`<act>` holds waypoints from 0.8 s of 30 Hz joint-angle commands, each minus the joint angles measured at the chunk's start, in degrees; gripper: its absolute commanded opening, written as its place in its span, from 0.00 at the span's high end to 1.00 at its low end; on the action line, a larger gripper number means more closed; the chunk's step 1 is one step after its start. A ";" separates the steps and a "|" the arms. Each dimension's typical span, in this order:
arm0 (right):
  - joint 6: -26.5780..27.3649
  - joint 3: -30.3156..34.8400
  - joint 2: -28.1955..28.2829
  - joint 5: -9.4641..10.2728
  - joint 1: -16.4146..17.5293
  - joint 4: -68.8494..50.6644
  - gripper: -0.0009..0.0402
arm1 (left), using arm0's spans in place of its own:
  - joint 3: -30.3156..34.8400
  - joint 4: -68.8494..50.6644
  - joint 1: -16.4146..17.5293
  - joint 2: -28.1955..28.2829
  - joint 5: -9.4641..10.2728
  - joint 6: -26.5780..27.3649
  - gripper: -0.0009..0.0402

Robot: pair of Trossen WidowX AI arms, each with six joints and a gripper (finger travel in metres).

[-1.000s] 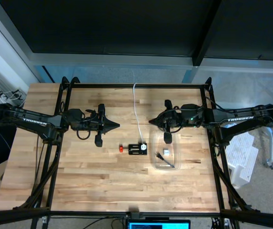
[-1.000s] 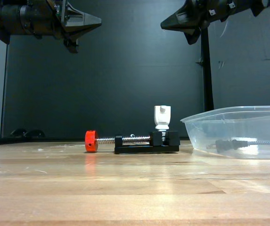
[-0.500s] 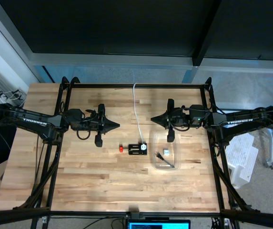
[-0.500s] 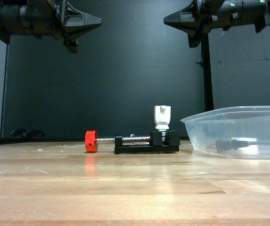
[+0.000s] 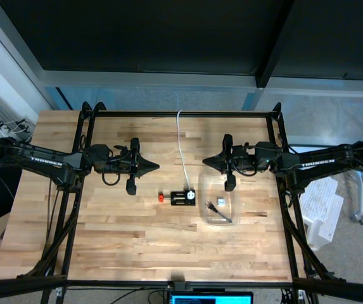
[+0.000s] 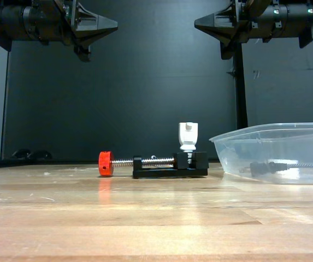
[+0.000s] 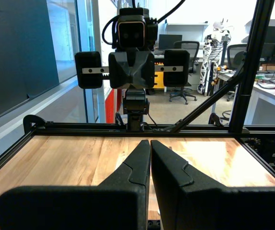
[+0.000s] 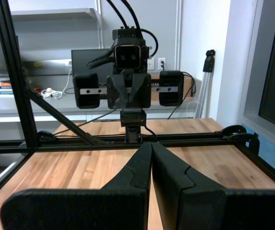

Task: Remove the power plug from the receptacle and place in the container

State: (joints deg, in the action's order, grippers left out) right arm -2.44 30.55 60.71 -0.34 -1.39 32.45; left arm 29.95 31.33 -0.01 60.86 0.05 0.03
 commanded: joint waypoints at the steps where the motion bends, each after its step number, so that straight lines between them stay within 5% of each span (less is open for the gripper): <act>1: -0.02 -0.42 0.02 0.00 0.02 0.07 0.98 | 0.00 0.02 0.02 0.00 -0.02 -0.02 0.98; 24: 2.10 0.17 0.04 -0.15 0.09 -1.38 0.98 | 0.00 0.02 0.00 0.00 0.00 -0.02 0.98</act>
State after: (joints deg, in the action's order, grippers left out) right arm -0.32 30.35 60.71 0.01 -1.30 31.22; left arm 29.95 31.33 -0.01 60.86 0.05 0.03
